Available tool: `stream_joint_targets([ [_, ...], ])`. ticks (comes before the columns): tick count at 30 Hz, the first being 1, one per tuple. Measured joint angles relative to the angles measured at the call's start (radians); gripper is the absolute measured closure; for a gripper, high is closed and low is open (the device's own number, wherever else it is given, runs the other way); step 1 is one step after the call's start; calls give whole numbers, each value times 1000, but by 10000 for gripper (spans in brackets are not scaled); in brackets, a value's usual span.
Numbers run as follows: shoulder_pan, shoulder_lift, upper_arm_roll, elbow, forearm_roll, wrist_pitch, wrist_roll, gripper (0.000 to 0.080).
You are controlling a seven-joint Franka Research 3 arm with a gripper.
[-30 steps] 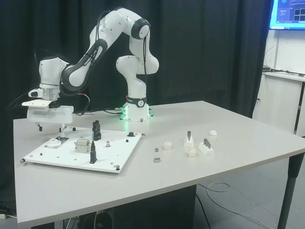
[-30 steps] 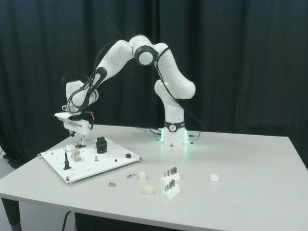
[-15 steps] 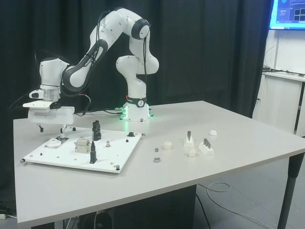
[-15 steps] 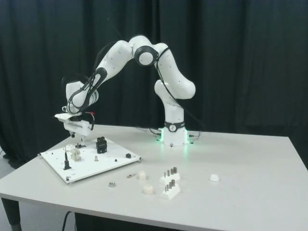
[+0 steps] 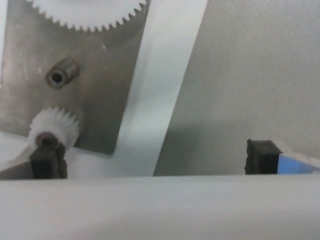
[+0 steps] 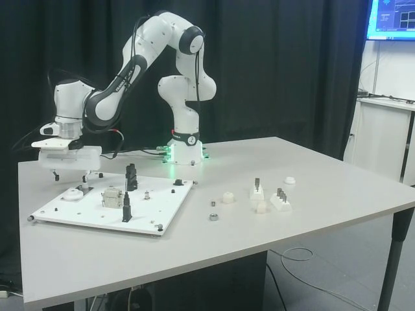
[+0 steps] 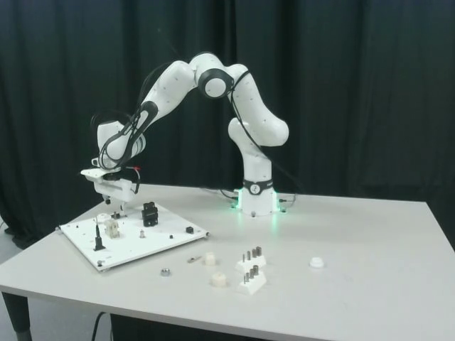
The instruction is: Insert small gear.
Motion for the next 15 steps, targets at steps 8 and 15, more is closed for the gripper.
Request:
stream_joint_targets([
  [8,0,0,0,1,5,0,-11,3],
  [15,0,-4,-1,1,5,-6,-11,3],
])
